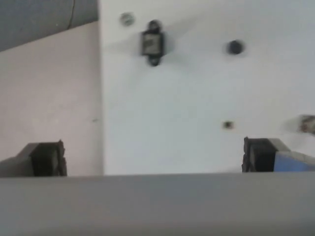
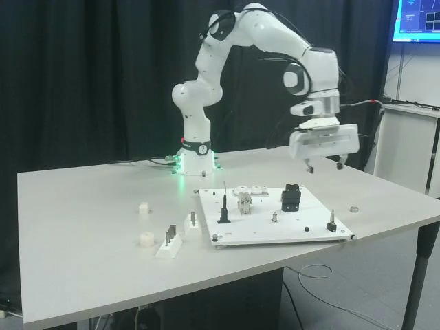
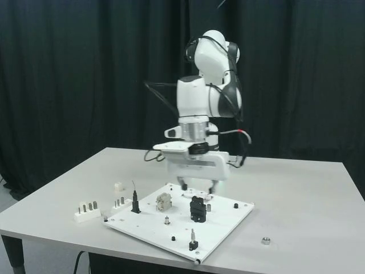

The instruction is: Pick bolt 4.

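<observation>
Grey table, white board at right; gripper hovers above its far edge, fingers apart, empty, likely pre-approach to bolt holder.

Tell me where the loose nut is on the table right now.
In the second room view, the nut lies on the bare grey table, just off the white board, well clear of the gripper.

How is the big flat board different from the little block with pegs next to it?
The white board is wide, flat and thin; the white block is small and chunky. The board carries several different parts, including a black one; the block holds only upright grey pegs. The gripper hangs above the board, not the block. Both are white and rest on the grey table.
</observation>
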Controlling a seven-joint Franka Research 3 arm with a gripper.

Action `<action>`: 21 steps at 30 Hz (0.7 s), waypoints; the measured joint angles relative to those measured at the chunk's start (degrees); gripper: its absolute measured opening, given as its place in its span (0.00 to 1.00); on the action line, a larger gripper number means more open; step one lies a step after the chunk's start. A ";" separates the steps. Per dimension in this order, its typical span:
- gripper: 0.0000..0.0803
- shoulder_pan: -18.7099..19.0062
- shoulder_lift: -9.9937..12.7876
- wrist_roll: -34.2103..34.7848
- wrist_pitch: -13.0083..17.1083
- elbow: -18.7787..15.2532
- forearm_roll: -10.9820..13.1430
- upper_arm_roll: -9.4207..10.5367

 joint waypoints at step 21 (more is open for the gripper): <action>1.00 10.11 6.83 8.99 -2.98 5.20 0.00 0.01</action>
